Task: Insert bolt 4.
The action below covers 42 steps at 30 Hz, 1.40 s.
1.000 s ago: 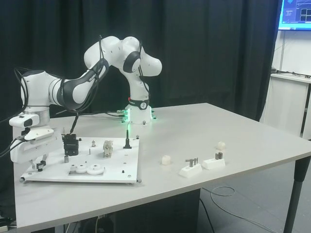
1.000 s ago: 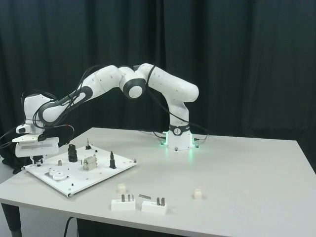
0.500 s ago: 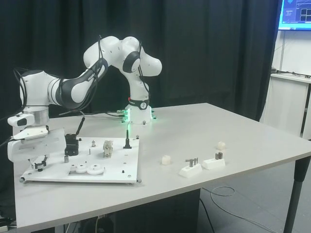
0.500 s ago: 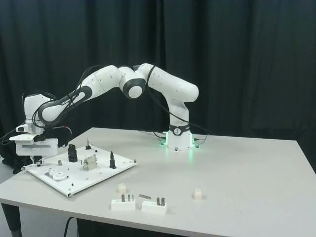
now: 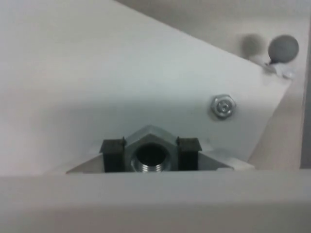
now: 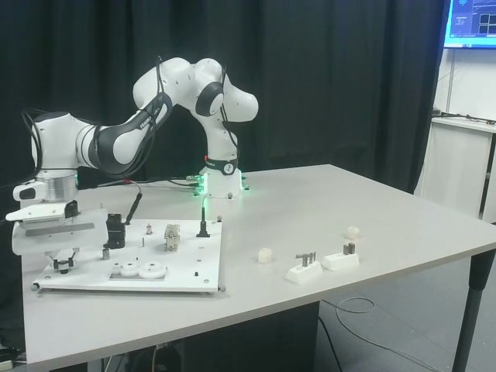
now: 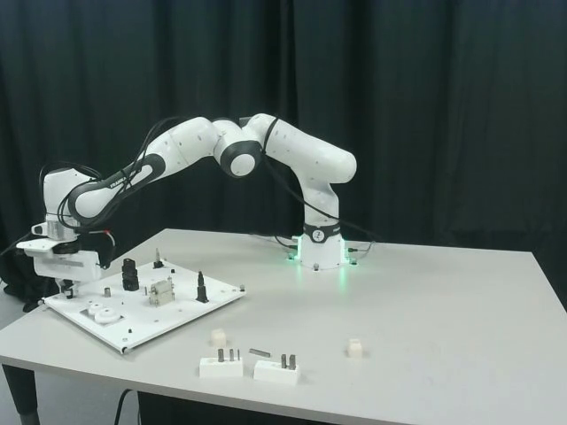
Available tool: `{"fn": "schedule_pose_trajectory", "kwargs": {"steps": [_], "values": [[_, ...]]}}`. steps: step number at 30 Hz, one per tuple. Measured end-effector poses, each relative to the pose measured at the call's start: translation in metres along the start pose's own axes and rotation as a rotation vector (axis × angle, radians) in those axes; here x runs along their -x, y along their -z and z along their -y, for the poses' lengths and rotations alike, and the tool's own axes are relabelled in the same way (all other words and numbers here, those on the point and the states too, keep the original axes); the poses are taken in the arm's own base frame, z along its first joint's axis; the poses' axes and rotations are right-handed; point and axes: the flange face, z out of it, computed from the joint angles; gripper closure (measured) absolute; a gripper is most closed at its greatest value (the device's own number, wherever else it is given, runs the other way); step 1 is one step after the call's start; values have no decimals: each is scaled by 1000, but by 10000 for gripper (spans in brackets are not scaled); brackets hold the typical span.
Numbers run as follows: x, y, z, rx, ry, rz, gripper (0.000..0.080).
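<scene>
My gripper (image 6: 62,262) (image 7: 64,288) hangs straight down at the far left corner of the white assembly board (image 6: 186,267) (image 7: 168,314). In the wrist view my gripper (image 5: 150,154) has a black fingertip (image 5: 112,151) on each side of a grey hex metal piece with a threaded bore (image 5: 150,156). Both tips press against its flats, so the gripper is shut on it. The piece stands on the white board (image 5: 73,73) near its corner. Any shank below the hex is hidden.
A small hex screw (image 5: 223,106) and a grey round foot (image 5: 283,47) mark the board's corner. On the board stand a black block (image 6: 115,231), a metal block (image 6: 170,236), a black post (image 6: 202,225) and white gears (image 6: 139,270). White holders (image 6: 304,270) lie to the right.
The hand has turned about its vertical axis while staying over the same board corner. Nothing else on the table has moved.
</scene>
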Motion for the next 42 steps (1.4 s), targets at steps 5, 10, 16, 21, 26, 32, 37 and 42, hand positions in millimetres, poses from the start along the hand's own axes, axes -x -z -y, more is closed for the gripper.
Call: {"fn": "schedule_pose_trajectory", "kwargs": {"steps": [5, 10, 16, 21, 26, 32, 37, 42], "values": [[0, 0, 0, 0, -96, 0, 577], [0, 0, 0, 0, -152, 0, 577], [0, 0, 1, 2, -264, 1, 577], [0, 0, 1, 3, -328, 1, 577], [0, 0, 1, 4, -436, 0, 577], [0, 0, 2, 8, -570, -1, 577], [0, 0, 3, 10, -683, -2, 577], [0, 0, 4, 17, -795, -4, 577]]}}
